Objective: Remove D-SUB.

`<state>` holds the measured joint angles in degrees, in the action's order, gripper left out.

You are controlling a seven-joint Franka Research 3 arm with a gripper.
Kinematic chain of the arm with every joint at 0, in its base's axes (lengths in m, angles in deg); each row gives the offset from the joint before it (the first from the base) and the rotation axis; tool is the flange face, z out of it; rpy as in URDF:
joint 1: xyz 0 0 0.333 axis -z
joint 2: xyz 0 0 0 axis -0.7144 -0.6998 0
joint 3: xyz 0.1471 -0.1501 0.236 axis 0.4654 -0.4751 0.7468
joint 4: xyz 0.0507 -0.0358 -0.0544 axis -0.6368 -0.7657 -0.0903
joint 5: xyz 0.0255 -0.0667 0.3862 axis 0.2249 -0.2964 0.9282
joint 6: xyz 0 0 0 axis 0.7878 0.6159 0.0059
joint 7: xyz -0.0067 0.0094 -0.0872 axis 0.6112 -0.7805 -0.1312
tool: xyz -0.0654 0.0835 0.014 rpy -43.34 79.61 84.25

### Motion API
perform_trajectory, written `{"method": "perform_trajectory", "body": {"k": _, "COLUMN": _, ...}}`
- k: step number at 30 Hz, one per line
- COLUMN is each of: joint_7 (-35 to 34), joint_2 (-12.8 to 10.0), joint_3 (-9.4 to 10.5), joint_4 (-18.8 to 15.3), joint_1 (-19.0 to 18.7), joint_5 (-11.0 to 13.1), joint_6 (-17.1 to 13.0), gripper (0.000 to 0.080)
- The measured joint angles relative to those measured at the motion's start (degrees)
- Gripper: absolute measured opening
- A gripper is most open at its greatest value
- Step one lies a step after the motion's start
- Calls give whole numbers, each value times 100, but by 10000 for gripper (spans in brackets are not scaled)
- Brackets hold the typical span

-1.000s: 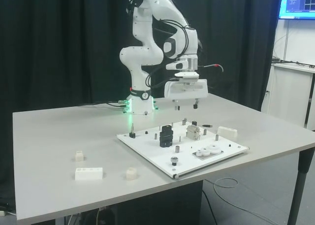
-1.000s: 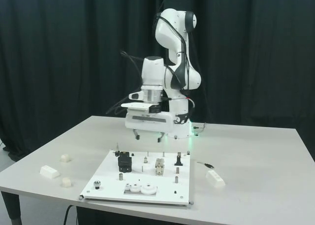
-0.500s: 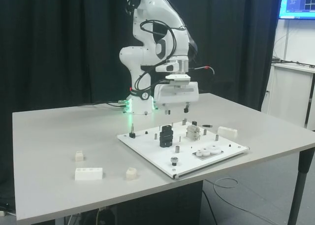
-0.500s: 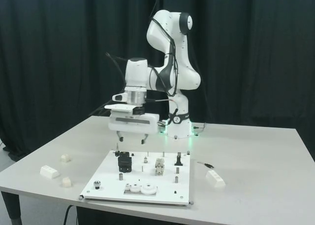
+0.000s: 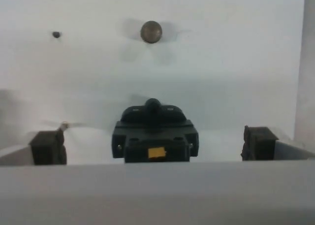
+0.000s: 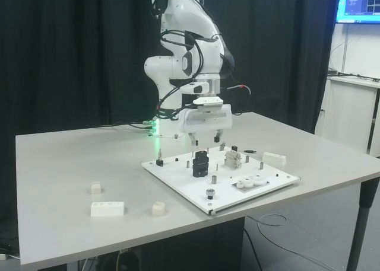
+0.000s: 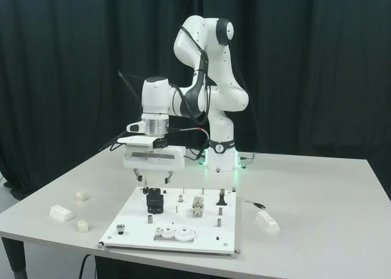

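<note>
D-SUB [image 5: 154, 135] | between spread fingers [image 5: 48, 147] | untouched, below

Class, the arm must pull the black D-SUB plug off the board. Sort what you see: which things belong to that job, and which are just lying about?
Job:
black plug
white board
gripper, open above the plug

Lying about:
white gears on the board
loose white blocks on the grey table
</note>
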<state>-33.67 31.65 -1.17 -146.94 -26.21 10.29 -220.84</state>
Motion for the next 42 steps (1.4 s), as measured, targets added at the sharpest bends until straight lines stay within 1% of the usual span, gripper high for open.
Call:
{"method": "perform_trajectory", "body": {"k": 7, "joint_7": 75, "joint_2": -241, "joint_3": -9, "joint_4": 192, "joint_1": 68, "joint_5": 0, "joint_6": 150, "gripper": 800}}
{"method": "perform_trajectory", "body": {"k": 16, "joint_7": 77, "joint_2": -452, "joint_3": -27, "joint_4": 320, "joint_1": 133, "joint_5": 1, "joint_6": 194, "gripper": 800}}
{"method": "perform_trajectory", "body": {"k": 28, "joint_7": -17, "joint_2": -578, "joint_3": -30, "joint_4": 392, "joint_1": 138, "joint_5": 136, "joint_6": 331, "gripper": 800}}
{"method": "perform_trajectory", "body": {"k": 42, "joint_7": -183, "joint_2": -672, "joint_3": -23, "joint_4": 408, "joint_1": 98, "joint_5": 142, "joint_6": 420, "gripper": 800}}
